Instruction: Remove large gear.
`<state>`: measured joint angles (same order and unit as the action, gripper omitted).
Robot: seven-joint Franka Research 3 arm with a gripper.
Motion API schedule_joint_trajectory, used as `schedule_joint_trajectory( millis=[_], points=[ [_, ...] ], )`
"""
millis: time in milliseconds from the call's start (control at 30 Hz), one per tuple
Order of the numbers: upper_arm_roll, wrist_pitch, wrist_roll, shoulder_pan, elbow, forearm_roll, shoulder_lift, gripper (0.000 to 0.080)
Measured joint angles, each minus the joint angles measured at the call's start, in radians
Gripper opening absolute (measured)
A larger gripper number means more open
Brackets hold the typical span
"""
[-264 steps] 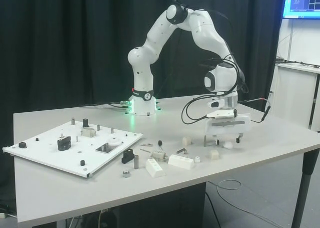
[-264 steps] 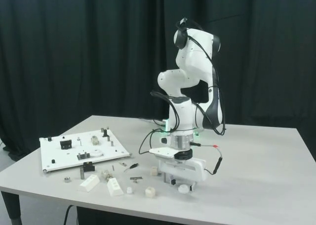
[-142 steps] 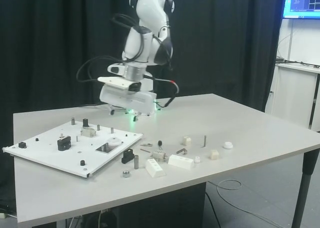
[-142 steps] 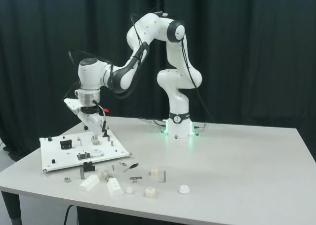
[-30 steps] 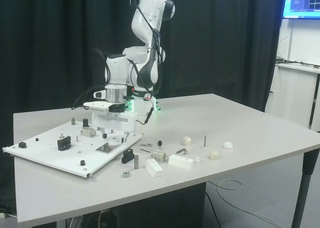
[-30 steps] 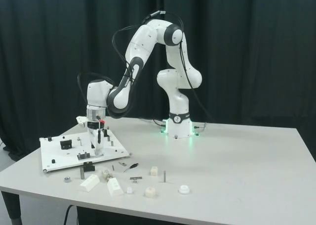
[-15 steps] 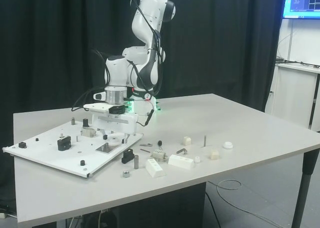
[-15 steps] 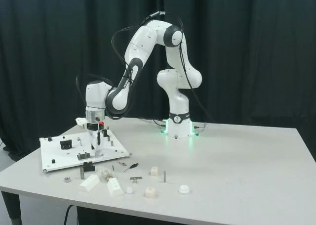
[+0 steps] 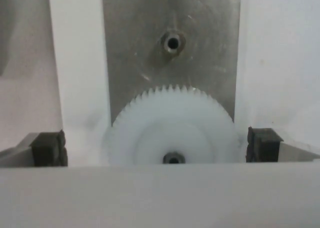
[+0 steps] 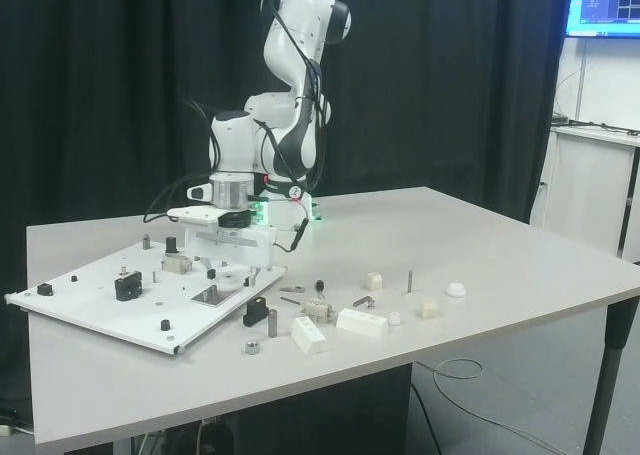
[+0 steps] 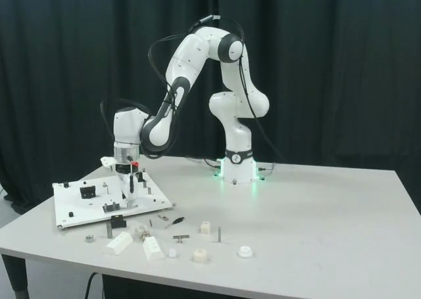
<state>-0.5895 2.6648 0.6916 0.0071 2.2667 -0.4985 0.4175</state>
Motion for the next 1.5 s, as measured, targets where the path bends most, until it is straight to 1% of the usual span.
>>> schedule_joint_trajectory(
  millis=[1133,1167,1200,1233,1500],
  points=[
    [-0.003,-0.001,-0.016,0.0,-0.009,-0.002,0.034,0.08],
    [-0.003,-0.001,-0.016,0.001,-0.009,-0.003,0.034,0.0678],
    [-0.003,-0.001,-0.016,0.001,-0.009,-0.004,0.034,0.0678],
    [-0.003,-0.001,-0.016,0.001,-0.009,-0.004,0.034,0.0597],
    [-0.004,-0.008,-0.015,0.001,-0.011,-0.005,0.034,0.0597]
  ],
)
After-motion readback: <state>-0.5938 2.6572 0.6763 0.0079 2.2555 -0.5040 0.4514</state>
